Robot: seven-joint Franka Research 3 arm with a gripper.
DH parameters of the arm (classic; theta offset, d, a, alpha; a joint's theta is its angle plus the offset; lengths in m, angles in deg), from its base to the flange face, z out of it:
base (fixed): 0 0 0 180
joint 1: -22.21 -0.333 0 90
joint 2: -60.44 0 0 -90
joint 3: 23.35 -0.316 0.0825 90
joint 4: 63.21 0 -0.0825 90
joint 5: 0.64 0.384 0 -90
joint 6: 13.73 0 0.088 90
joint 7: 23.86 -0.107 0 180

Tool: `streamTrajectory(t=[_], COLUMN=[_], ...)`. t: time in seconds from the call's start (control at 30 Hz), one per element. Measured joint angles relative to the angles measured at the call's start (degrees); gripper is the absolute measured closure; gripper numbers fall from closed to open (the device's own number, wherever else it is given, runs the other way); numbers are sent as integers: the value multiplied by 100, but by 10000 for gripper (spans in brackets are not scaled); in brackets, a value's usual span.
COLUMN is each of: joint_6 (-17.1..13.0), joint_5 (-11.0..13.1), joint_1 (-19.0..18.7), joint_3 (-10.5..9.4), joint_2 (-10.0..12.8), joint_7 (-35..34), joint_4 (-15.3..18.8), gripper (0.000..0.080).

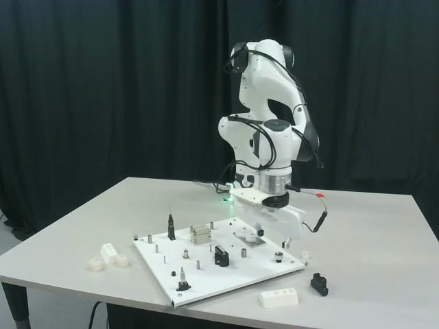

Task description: Remove bolt 4.

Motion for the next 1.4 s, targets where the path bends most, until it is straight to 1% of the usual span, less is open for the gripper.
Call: streamTrajectory(t=[0.17, 0.37, 0.7, 0.93, 1.13, 1.4], joint_6=[-35, -169, -604, -912, -1147, -1329], joint_5=[23, 101, 147, 147, 153, 195], joint_1=[0, 0, 0, 0, 1, 2], joint_3=[-26, -70, -177, -210, -210, -216], joint_2=[0, 4, 18, 50, 121, 243], joint_7=[-500, -973, -1722, -2274, -2400, -2401], joint_4=[54, 136, 376, 542, 609, 641], gripper=[3, 3, 3, 3, 3, 3])
